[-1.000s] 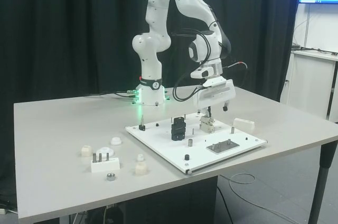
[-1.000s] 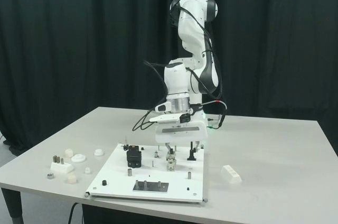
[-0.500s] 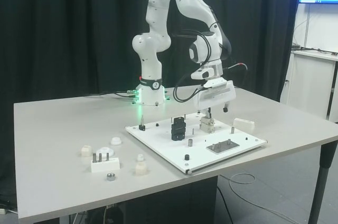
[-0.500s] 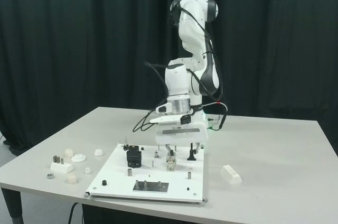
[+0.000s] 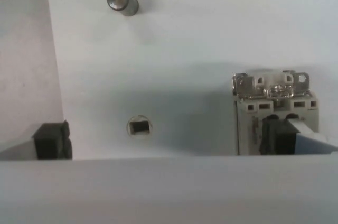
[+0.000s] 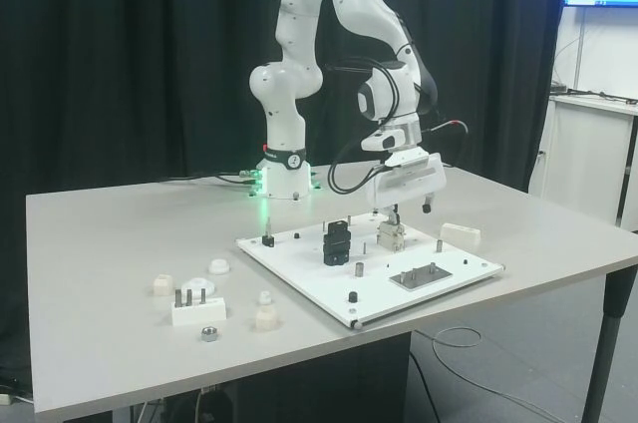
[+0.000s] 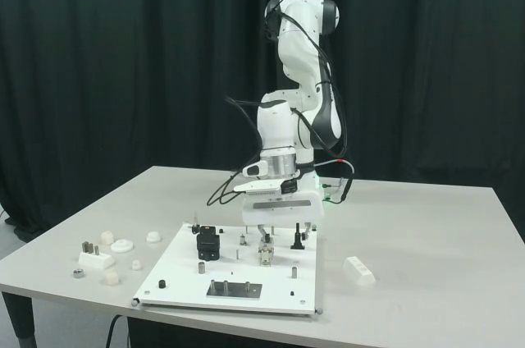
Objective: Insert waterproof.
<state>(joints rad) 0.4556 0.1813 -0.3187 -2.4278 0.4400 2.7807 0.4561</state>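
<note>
The waterproof connector (image 6: 390, 234) (image 7: 265, 254) is a small white and grey block with a metal clip on top. It stands upright on the white board (image 6: 299, 263) (image 7: 176, 270). My gripper (image 6: 411, 209) (image 7: 280, 237) hangs a little above it, open, with nothing held. In the wrist view the connector (image 5: 274, 97) lies just past one black fingertip (image 5: 280, 135). The other fingertip (image 5: 50, 140) is far off to the side, at the board's edge.
On the board stand a black block (image 6: 337, 243) (image 7: 207, 243), a grey plate with two pegs (image 6: 420, 276) (image 7: 234, 288) and several short pegs. A white block (image 6: 460, 234) (image 7: 358, 270) lies beside the board. Small white parts and a nut (image 6: 210, 333) sit on the table's other side.
The gripper has risen a little, straight up off the connector. The connector stays standing on the board.
</note>
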